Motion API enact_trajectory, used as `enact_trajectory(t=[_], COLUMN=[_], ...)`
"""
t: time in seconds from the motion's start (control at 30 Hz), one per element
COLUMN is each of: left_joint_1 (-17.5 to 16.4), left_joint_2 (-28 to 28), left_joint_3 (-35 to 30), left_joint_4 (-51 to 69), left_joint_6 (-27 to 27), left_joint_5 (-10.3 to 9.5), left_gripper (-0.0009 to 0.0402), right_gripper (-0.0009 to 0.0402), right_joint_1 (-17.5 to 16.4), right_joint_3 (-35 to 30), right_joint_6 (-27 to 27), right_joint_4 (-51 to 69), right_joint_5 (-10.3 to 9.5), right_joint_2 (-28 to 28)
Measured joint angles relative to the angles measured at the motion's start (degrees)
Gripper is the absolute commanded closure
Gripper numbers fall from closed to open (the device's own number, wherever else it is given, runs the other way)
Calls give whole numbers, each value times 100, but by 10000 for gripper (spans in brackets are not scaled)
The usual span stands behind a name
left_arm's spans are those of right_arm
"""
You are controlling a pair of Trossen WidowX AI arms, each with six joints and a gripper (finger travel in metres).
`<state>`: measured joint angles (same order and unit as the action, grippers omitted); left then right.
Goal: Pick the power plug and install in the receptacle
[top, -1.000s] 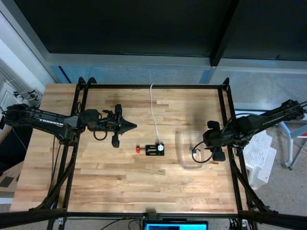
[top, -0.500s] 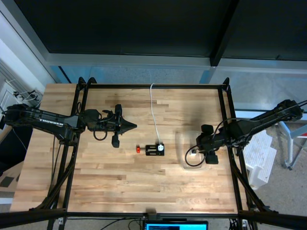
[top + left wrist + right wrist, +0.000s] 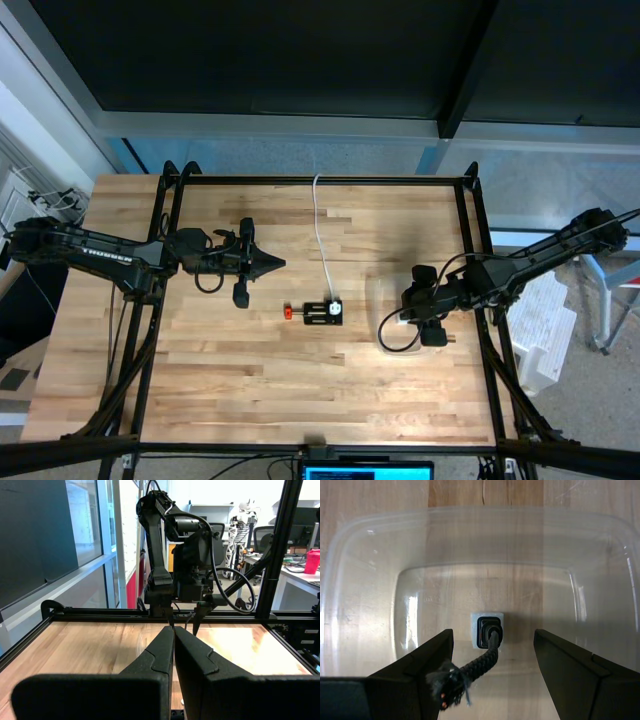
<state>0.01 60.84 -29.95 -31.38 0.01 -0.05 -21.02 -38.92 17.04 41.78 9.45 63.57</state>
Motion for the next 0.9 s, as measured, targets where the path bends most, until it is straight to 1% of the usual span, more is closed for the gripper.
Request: enact_trajectory(t=[0.43,0.5,0.67,0.9], left_joint_1=[0,0,0,0], left_joint_2=[0,0,2,0], left_joint_3=[0,2,2,2], left_joint_4=[0,0,0,0], left_joint_6=[-2,-2,-2,-2], left_joint_5=[2,0,2,2], left_gripper=[393,393,393,393], right_gripper=[169,169,169,170], right_joint_1=[2,2,2,7], right_joint_3=[348,363,365,367], right_joint_6=[28,44,46,46], right_joint_4=[-483,-522,-544,-616], right_joint_5=[24,24,129,120], right_joint_2=[85,87,87,197])
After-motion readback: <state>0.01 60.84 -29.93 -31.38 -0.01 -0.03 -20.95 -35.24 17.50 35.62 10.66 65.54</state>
